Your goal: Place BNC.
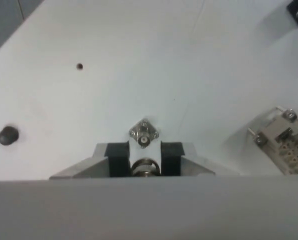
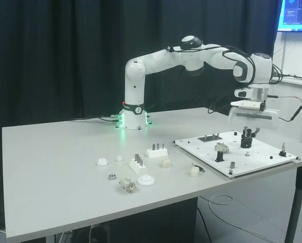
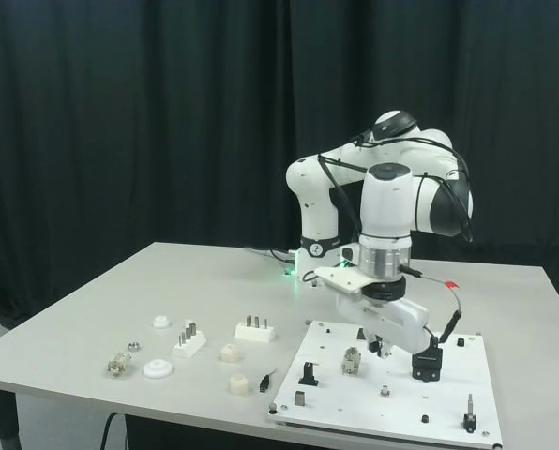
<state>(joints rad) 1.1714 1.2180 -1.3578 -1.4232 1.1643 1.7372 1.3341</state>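
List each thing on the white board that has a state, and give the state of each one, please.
gripper: shut on the BNC plug, low over the board
BNC plug: held between the fingers, not yet mated
BNC socket: fixed on the white board, nothing plugged in
multi-pin connector: lying on the board, untouched

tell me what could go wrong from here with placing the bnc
1. The BNC plug held in the gripper sits just short of the BNC socket on the white board; a slight offset could jam it on the socket's rim.
2. Only its tip shows between the fingers, so it may tilt or slip under pressure.
3. The multi-pin connector stands nearby and could be clipped.
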